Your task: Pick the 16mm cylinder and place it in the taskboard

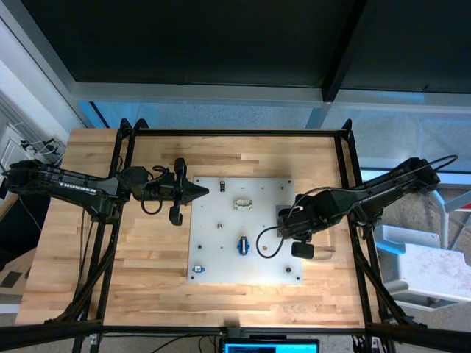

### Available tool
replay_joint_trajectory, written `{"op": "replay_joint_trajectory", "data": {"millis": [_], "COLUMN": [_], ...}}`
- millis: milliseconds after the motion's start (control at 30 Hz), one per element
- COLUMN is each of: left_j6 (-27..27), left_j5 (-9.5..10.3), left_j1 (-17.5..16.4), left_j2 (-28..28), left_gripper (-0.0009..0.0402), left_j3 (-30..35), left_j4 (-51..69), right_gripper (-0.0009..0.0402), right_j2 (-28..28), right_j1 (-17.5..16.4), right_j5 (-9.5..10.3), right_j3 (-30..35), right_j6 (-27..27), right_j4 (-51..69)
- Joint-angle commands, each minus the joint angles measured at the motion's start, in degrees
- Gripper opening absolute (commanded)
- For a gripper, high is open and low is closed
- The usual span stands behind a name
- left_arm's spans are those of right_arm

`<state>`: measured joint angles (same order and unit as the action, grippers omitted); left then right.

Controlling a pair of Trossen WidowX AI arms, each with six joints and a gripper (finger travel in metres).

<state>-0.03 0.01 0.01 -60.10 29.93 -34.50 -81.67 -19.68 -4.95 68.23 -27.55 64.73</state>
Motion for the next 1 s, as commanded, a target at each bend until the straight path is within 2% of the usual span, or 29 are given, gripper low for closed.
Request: {"op": "replay_joint_trajectory", "data": {"millis": [33, 500, 1000], "left_j6": [0.0, 0.0, 0.0], "left_j5": [0.00, 0.00, 0.00], "left_j1": [0.0, 0.0, 0.0], "left_j2": [0.0, 0.0, 0.0], "left_gripper": [0.0000, 0.0000, 0.0000], "left_j3": [0.0, 0.0, 0.0], "left_j4": [0.0, 0.0, 0.0], "right_gripper": [0.0032, 0.0032, 0.0032], "right_j2": [-1.9, -10.7, -18.6], "right_j1": [-0.2, -0.9, -0.9], "right_j5": [-0.09, -0.09, 0.00], "right_j3": [1.5, 8.8, 14.5], "right_j6": [1.3, 5.6, 5.6], "right_j4": [-0.2, -1.4, -3.5]}}
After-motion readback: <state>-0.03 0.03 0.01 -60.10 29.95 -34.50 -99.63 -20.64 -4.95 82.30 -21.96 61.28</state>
